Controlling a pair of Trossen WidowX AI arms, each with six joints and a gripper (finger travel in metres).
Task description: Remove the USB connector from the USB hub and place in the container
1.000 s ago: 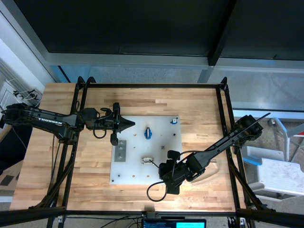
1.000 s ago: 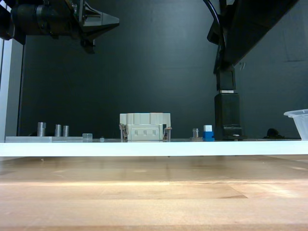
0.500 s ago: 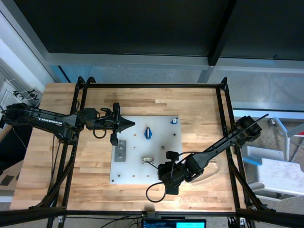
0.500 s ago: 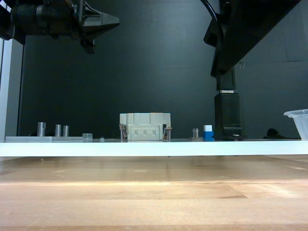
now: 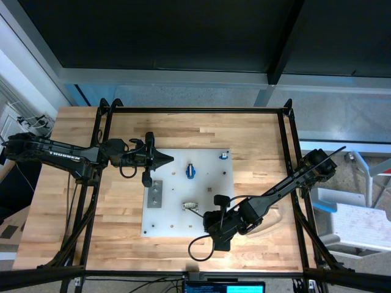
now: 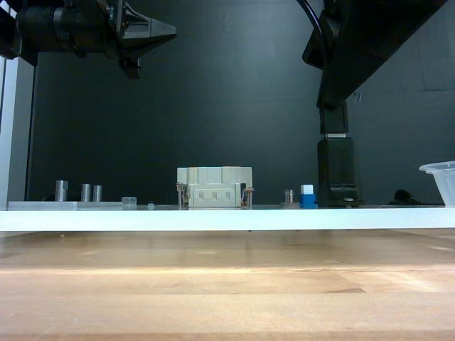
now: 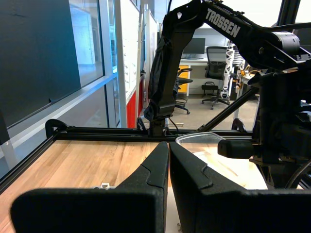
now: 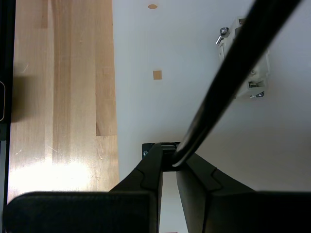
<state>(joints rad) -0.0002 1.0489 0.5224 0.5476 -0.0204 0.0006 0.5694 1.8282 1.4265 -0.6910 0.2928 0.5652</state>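
Colours logged: bench, board, tools.
Bench (image 5: 122, 244) is seen as pale wood, striped in planks; board (image 5: 177, 223) plain white. Left tool (image 7: 168, 145), raised at the board's far-left edge, and right tool (image 8: 167, 155), over the board's near side, are recorded black, as is the USB connector (image 8: 167, 146). Clip (image 5: 190, 171) blue; container (image 6: 441, 177) clear.

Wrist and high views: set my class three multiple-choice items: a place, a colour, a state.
1. Where is the right end effector?
A) above the table's far edge
B) at the USB hub on the white board
C) off the table
2. What colour is the clip-like part on the board?
A) red
B) green
C) blue
3. The left end effector, above the board's far left part, is:
A) shut, empty
B) wide open
C) holding a screw
1 B: it is shut on the USB connector there. 2 C: plainly blue. 3 A: fingers meet, nothing between.
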